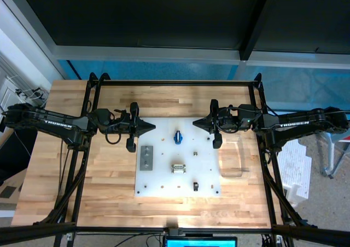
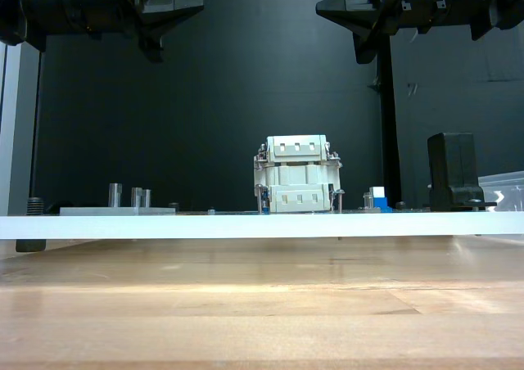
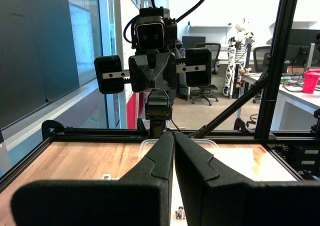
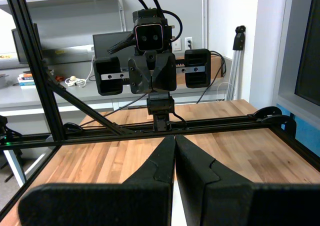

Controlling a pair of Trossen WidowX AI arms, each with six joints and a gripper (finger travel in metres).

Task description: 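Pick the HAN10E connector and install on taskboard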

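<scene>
Bearing TROSSEN lettering, both arms hang left gripper (image 1: 152,127) and right gripper (image 1: 196,123), jaws together, above the taskboard (image 1: 164,177).

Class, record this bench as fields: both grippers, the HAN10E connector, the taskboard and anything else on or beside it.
Taskboard: white plate flat on the wooden table
Left gripper: shut, empty, raised high at the board's far left, pointing inward
Right gripper: shut, empty, raised high at its far edge, facing the left gripper
HAN10E connector: standing on the board near its middle, untouched
Grey block: on the board, left of the connector
Blue part: on the board, beyond the connector
Clear tray: on the table beside the board's right edge
</scene>
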